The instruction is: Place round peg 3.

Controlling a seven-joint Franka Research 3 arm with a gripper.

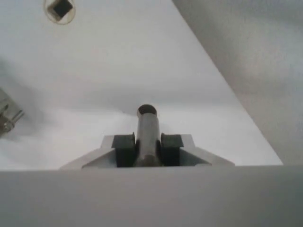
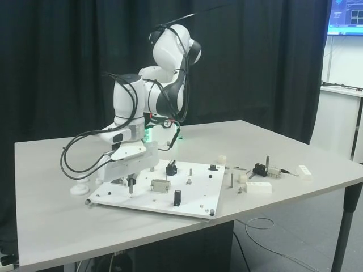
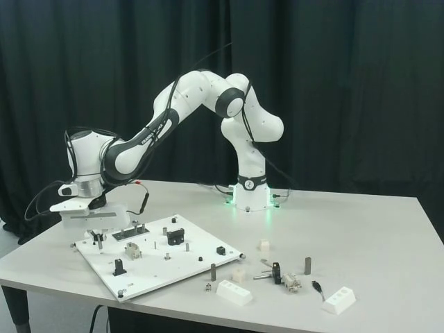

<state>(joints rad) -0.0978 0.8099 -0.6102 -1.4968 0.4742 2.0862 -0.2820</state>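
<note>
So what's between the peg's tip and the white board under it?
Nothing. In the wrist view the peg, clamped by the gripper, hangs over bare board. The first room view shows its tip close above the board.

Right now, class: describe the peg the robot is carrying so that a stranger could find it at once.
Start at the white board on the grey table, then go to its far corner under the arm. There the gripper holds a grey round peg upright between its fingers. Unlike the other pegs, it hangs just above the board.
</note>
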